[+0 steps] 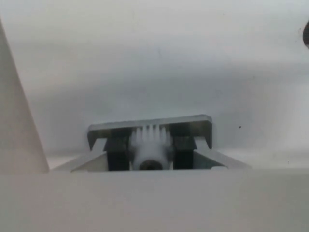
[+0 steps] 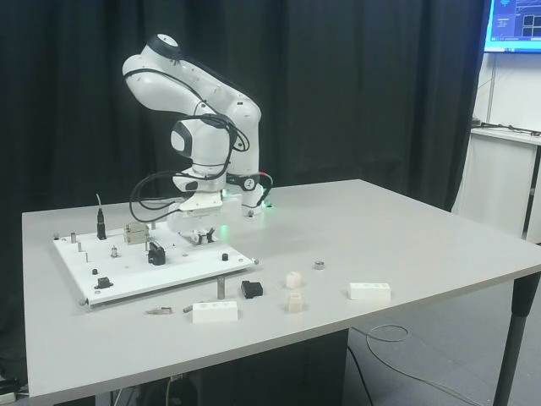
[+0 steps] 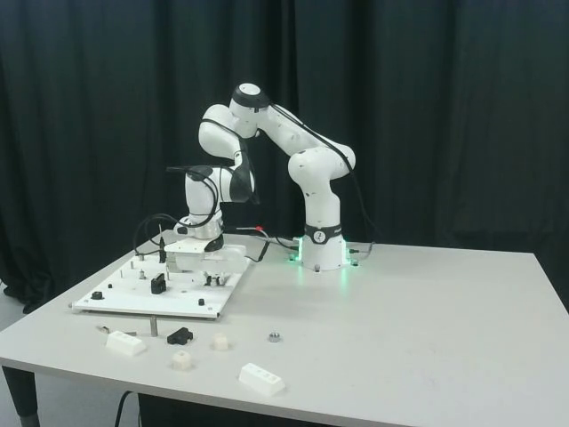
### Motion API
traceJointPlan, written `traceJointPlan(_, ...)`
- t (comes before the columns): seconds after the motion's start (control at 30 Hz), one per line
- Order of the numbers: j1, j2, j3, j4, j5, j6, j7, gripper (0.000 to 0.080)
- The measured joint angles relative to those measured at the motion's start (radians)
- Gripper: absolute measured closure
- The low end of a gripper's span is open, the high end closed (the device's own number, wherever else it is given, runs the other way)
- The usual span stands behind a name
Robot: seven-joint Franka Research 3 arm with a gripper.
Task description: Remove small gear.
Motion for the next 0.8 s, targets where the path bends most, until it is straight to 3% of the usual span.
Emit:
traceJointPlan(0.37,0.000,0.000,0.002,-0.001,0.000,-0.002,-0.105,0.0609)
traceJointPlan(0.8,-0.003,0.000,0.013,-0.001,0.005,-0.012,-0.004,0.0609)
